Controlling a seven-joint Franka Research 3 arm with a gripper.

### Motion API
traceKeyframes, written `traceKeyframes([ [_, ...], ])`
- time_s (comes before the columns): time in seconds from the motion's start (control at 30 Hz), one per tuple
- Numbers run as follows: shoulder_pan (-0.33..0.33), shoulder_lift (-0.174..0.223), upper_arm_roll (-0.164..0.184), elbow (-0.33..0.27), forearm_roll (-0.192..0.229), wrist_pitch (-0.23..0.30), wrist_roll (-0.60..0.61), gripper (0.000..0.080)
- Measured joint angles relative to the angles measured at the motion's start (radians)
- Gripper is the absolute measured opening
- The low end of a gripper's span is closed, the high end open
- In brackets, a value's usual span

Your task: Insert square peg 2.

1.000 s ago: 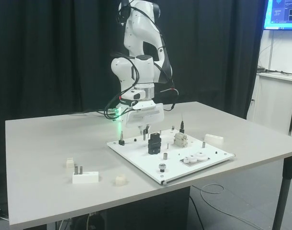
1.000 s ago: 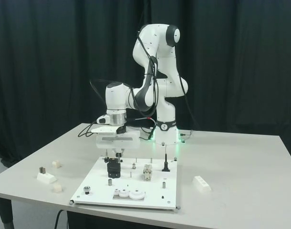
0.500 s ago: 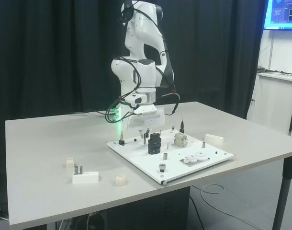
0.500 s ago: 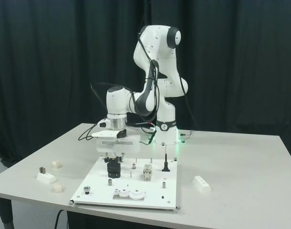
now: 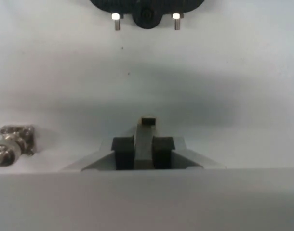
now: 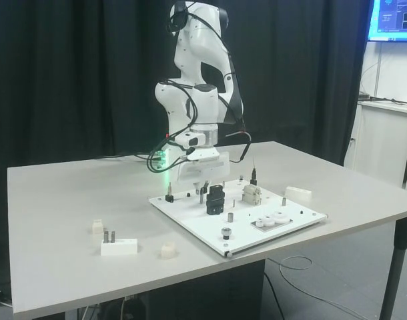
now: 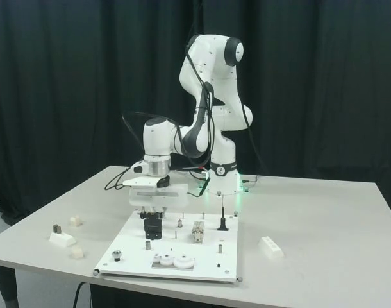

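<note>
- Wrist view: the gripper is clamping square peg 2 between both fingers.
- The peg's long axis is running vertical, lower end pointing down at the white board.
- It is hanging just above the board, beside the black block.

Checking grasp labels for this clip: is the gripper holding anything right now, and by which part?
Yes. The gripper is shut on a grey square peg, its black pads clamping the peg's sides, one end sticking out past them.
</note>
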Motion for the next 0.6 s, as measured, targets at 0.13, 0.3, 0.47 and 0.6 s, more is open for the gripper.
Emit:
traceKeyframes([
  [0.13,-0.001,0.004,0.0,0.0,0.0,0.001,0.0,0.0075],
  [0.3,-0.001,0.008,0.0,0.0,0.0,0.006,0.0,0.0075],
  [0.47,-0.001,0.008,0.0,0.0,0.002,0.006,0.0,0.0075],
  [0.6,-0.001,0.008,0.0,0.0,0.004,0.008,0.0,0.0075],
])
